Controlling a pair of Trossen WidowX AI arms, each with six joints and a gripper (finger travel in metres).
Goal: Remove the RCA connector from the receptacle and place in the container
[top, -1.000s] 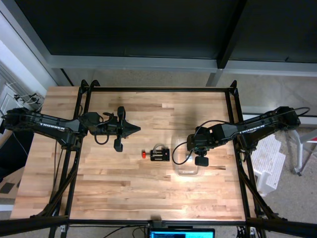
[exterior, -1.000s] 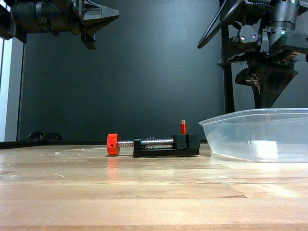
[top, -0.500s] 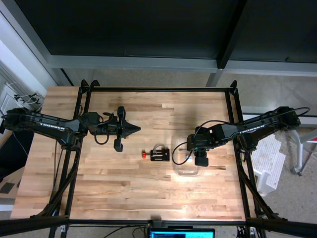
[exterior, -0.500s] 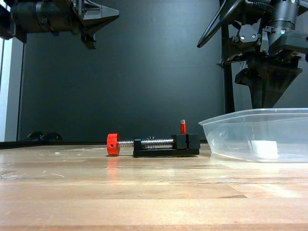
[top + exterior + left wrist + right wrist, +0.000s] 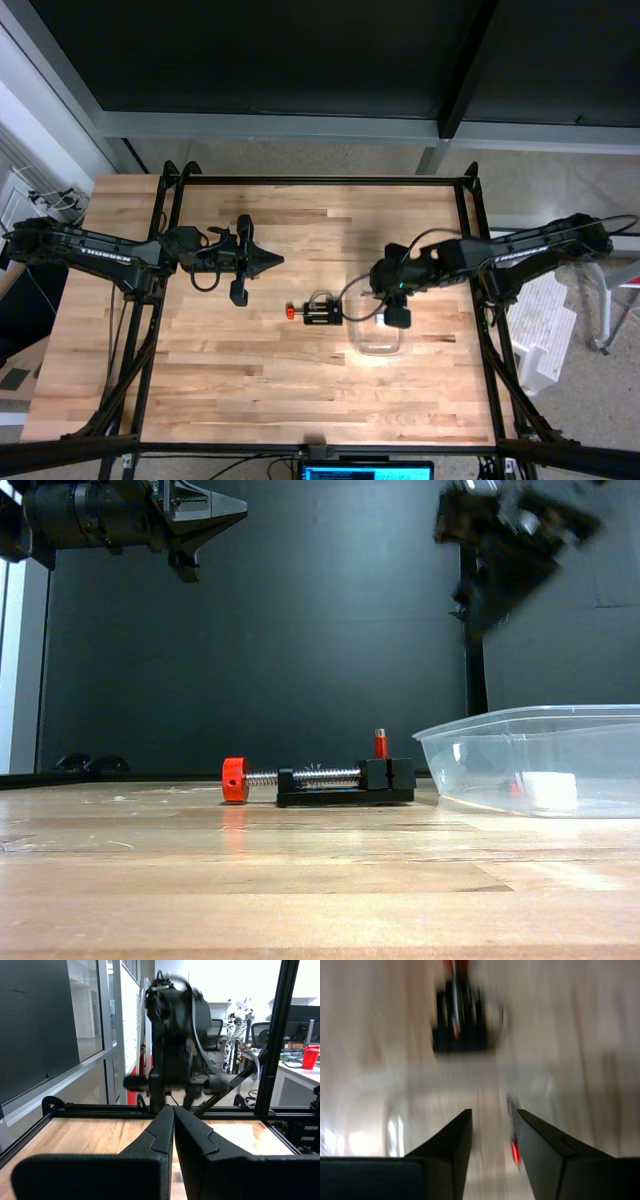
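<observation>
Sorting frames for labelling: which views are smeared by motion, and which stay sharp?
Right wrist view: all smeared, receptacle streaked beyond the open right gripper over the container. Low view: only the right arm blurs; receptacle crisp. Left wrist view: shut left gripper, raised at table's left, sharp; right arm blurred.

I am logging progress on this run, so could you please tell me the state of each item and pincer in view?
RCA connector: out of the fixture, apparently lying on the container floor.
receptacle: flat beside the container, nothing gripping it.
container: upright, holding the connector and a whitish piece.
left pincer: shut, empty, parked high on the left.
right pincer: open, empty, raised above the container.
</observation>
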